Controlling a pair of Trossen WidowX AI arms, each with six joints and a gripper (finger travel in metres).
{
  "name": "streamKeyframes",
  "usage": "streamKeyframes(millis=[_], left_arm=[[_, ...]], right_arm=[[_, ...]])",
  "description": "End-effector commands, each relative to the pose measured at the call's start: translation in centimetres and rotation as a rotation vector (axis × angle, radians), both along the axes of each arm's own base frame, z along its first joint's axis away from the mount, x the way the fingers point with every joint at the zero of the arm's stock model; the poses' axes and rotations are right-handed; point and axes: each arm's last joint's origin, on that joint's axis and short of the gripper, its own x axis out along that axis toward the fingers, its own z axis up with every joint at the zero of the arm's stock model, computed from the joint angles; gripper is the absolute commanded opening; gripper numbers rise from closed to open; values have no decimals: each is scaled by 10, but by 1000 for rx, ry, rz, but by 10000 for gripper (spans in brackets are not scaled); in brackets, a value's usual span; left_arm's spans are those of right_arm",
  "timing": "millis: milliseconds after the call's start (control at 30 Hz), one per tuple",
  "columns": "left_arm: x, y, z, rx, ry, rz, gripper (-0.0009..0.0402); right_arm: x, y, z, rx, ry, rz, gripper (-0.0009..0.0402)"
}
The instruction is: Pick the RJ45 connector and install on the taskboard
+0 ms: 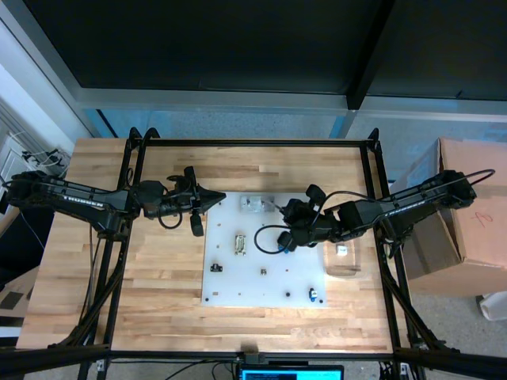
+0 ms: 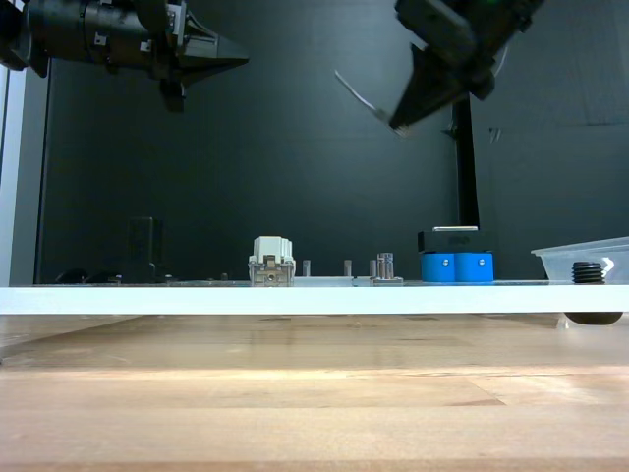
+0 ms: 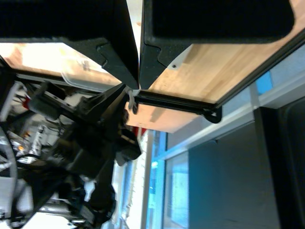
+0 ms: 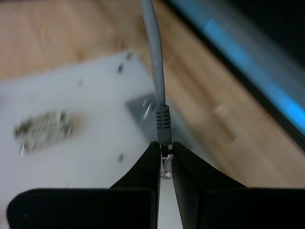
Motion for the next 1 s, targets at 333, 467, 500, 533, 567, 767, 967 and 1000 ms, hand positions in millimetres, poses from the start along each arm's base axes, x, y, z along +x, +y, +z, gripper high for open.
streamKeyframes(millis=[333, 467, 500, 533, 567, 767, 967, 1000], left_arm=[[18, 0, 6, -229, -102, 1, 11], [39, -1, 6, -227, -75, 7, 56], [44, -1, 7, -227, -73, 13, 72], [50, -1, 7, -227, -67, 29, 88], [56, 0, 6, -226, -62, 45, 104], [83, 0, 6, -212, -43, 77, 193], [94, 1, 10, -210, -59, 138, 230], [95, 1, 12, -206, -62, 140, 231]], right_arm=[[34, -6, 8, -100, -178, -157, 0], [35, -6, 10, -104, -209, -173, 0], [35, -6, 11, -102, -214, -173, 0], [35, -6, 11, -102, -213, -172, 0], [35, -6, 11, -102, -213, -172, 0], [35, -6, 11, -100, -216, -174, 0], [35, -3, 11, -98, -216, -166, 0], [34, -3, 11, -98, -216, -164, 0]])
